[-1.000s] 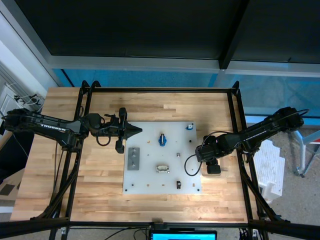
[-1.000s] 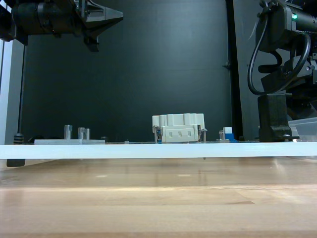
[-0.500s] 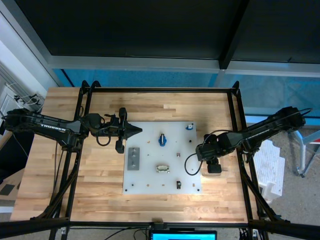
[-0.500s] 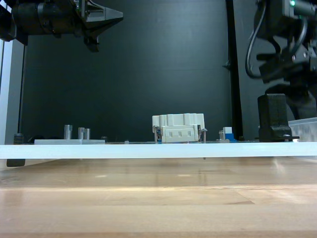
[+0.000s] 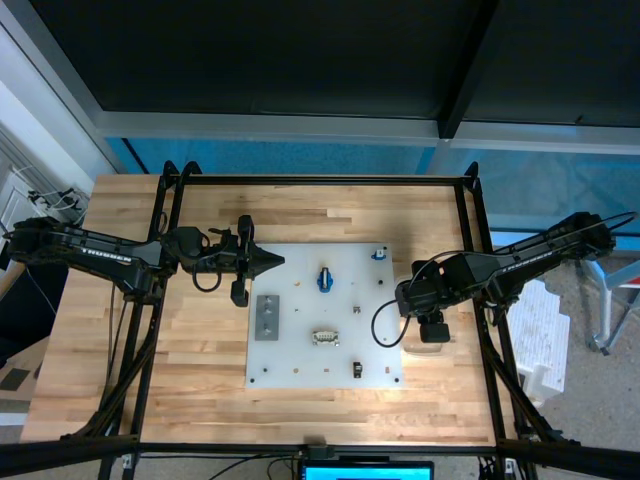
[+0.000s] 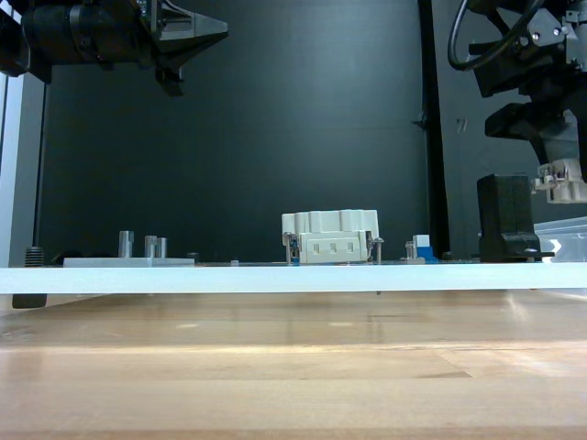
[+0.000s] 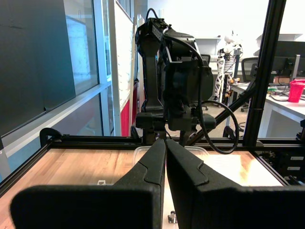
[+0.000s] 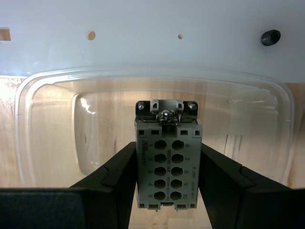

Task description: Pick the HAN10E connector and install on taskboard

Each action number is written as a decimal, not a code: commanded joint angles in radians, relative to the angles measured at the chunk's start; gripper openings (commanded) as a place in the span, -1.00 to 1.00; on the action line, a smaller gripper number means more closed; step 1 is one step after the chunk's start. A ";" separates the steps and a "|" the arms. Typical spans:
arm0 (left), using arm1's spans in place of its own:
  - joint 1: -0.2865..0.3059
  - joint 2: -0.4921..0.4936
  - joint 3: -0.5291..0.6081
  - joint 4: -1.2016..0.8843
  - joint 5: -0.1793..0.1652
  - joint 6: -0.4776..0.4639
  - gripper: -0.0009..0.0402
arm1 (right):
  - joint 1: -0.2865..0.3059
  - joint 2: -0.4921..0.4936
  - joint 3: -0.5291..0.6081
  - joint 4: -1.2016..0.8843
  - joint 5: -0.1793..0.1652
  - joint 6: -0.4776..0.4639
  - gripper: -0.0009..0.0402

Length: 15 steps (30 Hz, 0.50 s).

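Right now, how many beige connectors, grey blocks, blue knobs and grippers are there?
Beige connectors: 2, one on the taskboard, the HAN10E connector in the right gripper over the clear tray
Grey blocks: 1
Blue knobs: 1
Grippers: 2, left gripper shut by the taskboard's left edge
Total: 6

We are viewing two slim, all-black arms. The left arm [image 5: 90, 255] is carrying white TROSSEN lettering along its link. The right arm [image 5: 530, 252] is matching it in colour. A black cable [image 5: 205, 282] is looping at the left wrist, and a second cable [image 5: 383, 325] is looping at the right wrist. The left gripper [image 5: 275, 262], at the scene's left, is presenting matte wedge-shaped fingers [image 7: 147, 171]. The right gripper [image 5: 432, 332], at the scene's right, is presenting similar black fingers [image 8: 114, 176].
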 commanded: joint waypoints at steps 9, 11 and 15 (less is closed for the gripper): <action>0.000 0.000 0.000 0.000 0.000 0.000 -0.95 | 0.000 0.032 0.053 -0.007 -0.001 0.027 -0.84; 0.000 0.000 0.000 0.000 0.000 0.000 -0.95 | 0.000 0.061 0.092 -0.013 -0.001 0.031 -0.84; 0.000 0.000 0.000 0.000 0.000 0.000 -0.95 | -0.001 0.138 0.170 -0.013 -0.001 0.039 -0.84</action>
